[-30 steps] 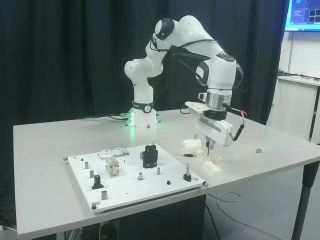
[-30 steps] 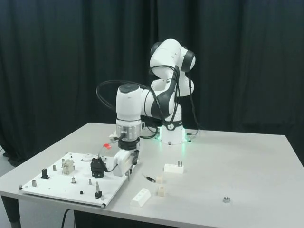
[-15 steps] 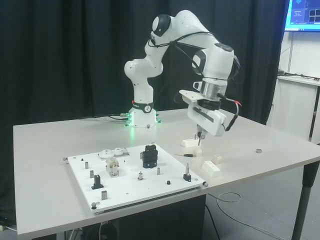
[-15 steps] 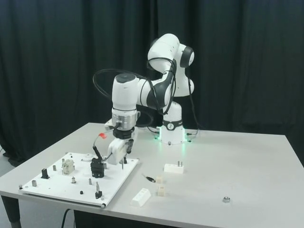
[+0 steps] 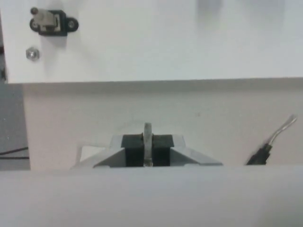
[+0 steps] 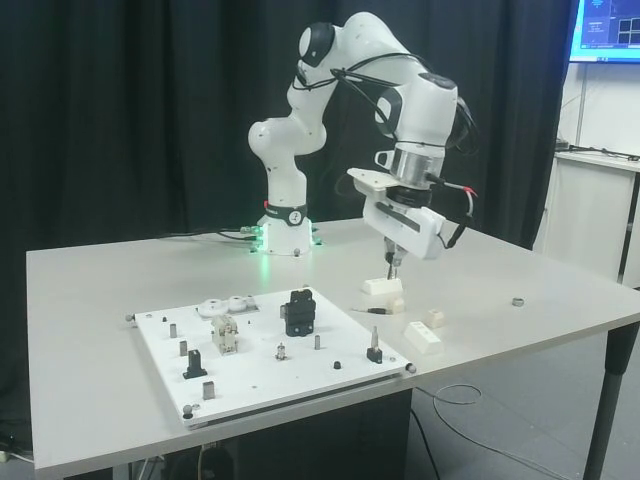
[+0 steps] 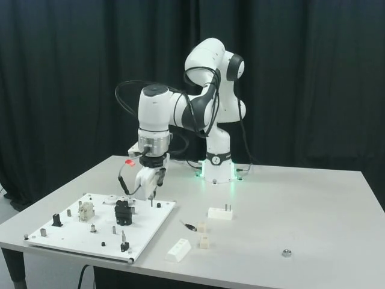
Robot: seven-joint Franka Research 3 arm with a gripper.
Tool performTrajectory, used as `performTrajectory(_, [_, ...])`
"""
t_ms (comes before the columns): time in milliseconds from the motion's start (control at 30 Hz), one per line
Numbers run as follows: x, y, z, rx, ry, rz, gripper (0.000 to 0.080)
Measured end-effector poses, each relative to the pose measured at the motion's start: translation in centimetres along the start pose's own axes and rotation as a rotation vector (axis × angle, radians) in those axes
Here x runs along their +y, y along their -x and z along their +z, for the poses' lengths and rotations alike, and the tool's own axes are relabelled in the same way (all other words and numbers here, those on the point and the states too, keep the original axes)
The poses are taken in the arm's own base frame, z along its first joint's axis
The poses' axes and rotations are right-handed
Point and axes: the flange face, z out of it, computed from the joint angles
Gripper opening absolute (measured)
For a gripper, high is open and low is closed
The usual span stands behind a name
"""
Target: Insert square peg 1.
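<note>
My gripper (image 6: 392, 258) hangs well above the table, between the white task board (image 6: 262, 352) and a white block with two pins (image 6: 383, 288). It is shut on a thin grey square peg (image 5: 147, 140), which points straight down from the black fingers (image 5: 132, 150). In the second room view the gripper (image 7: 152, 192) and the peg (image 7: 151, 201) hover over the far right corner of the board (image 7: 96, 233). The wrist view has the board's edge (image 5: 156, 71) just ahead of the peg, with grey table under it.
The board carries a black connector block (image 6: 300, 312), a black-based post (image 5: 47, 22), a nut (image 5: 31, 54) and several small pegs. Off the board lie white blocks (image 6: 422, 336) (image 6: 436, 318), a black-tipped cable (image 5: 271, 144) and a loose nut (image 6: 517, 300).
The arm rose from low beside the white blocks and swung toward the board's far corner, carrying the peg; the gripper stayed shut.
</note>
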Motion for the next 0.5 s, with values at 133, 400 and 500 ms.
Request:
performTrajectory(133, [-0.3, -0.8, -0.1, 0.013, -0.006, 0.0, 0.0031])
performTrajectory(400, [-1.6, -3.6, -0.2, 0.052, -0.024, -0.008, 0.0031])
performTrajectory(500, [-2.3, -4.9, -0.1, 0.064, -0.028, -0.021, 0.0031])
